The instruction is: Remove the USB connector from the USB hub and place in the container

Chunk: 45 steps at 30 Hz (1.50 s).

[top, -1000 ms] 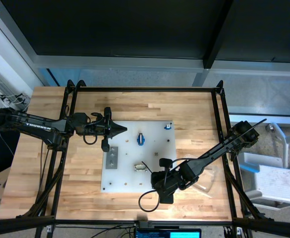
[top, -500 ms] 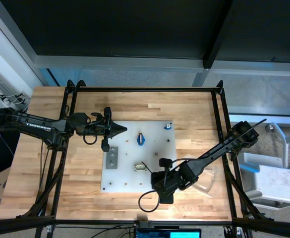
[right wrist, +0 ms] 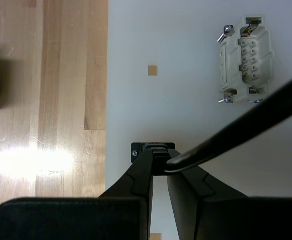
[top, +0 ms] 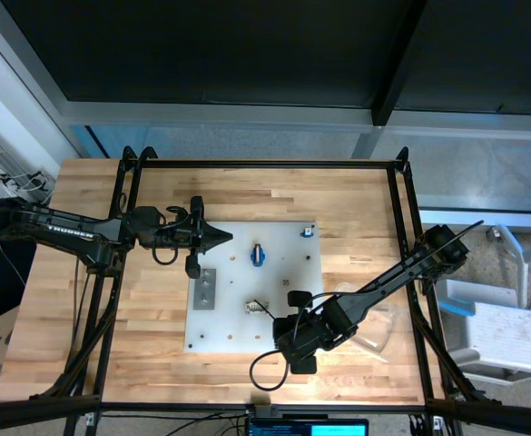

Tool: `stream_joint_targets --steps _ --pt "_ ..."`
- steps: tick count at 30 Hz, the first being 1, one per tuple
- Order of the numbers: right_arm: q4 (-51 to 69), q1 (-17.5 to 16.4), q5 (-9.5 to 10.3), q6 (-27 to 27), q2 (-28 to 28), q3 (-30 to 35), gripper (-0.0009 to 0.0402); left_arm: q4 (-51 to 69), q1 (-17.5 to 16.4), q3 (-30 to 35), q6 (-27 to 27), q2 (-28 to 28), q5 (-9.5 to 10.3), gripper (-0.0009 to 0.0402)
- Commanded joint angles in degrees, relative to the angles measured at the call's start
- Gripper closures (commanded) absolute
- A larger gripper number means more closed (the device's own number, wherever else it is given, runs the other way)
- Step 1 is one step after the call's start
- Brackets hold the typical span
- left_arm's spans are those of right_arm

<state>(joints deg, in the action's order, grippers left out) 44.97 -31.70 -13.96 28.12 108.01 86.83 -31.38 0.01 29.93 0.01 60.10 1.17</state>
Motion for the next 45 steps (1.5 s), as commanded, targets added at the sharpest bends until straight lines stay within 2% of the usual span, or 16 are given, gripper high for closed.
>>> stream_joint_targets --steps 1,4,7,9,15,20,22,28,39,43,45 --pt "-0.17 -0.07 -0.02 0.17 -0.04 -0.02 0.0393 0.00 0.00 0.02 0.02 0.02 -0.02 0.0392" --pt "-0.20 -0.15 -0.20 1.05 -0.52 -0.33 0.0393 0.00 0.00 0.02 0.00 0.02 -0.02 0.0392" --pt "-0.20 -0.37 -1.53 1.49 -1.03 -0.79 0.0393 0.00 0.00 0.02 0.02 0.00 -0.02 0.0392" --pt "-0.26 -0.59 -1.75 1.60 -1.27 -1.09 0.0393 0.00 0.00 0.02 0.02 0.02 -0.02 0.0392" --pt "-1.53 -1.29 -4.59 2.54 -2.34 -2.32 0.0393 0.02 0.00 0.02 0.02 0.02 -0.02 0.0392" --pt "-5.20 -1.75 -4.83 4.31 -4.15 -5.51 0.0394 0.00 0.00 0.02 0.02 0.02 -0.02 0.0392" --pt "-5.70 -2.08 -6.03 4.68 -4.98 -6.49 0.0394 0.02 -0.02 0.02 0.02 0.02 -0.02 0.0392" --pt "-8.55 -2.62 -7.61 5.05 -7.26 -9.66 0.0393 0.02 0.00 0.02 0.02 0.00 -0.02 0.0392" --pt "-11.17 -2.84 -7.39 4.48 -8.70 -12.13 0.0394 0.00 0.00 0.02 0.02 0.00 -0.02 0.0392" --pt "-11.13 -2.80 -6.78 3.04 -8.41 -11.54 0.0393 0.02 0.00 0.02 0.02 0.02 -0.02 0.0392" --pt "-10.71 -2.64 -5.68 1.90 -7.98 -10.69 0.0393 -0.02 -0.02 0.02 0.02 0.02 -0.02 0.0392"
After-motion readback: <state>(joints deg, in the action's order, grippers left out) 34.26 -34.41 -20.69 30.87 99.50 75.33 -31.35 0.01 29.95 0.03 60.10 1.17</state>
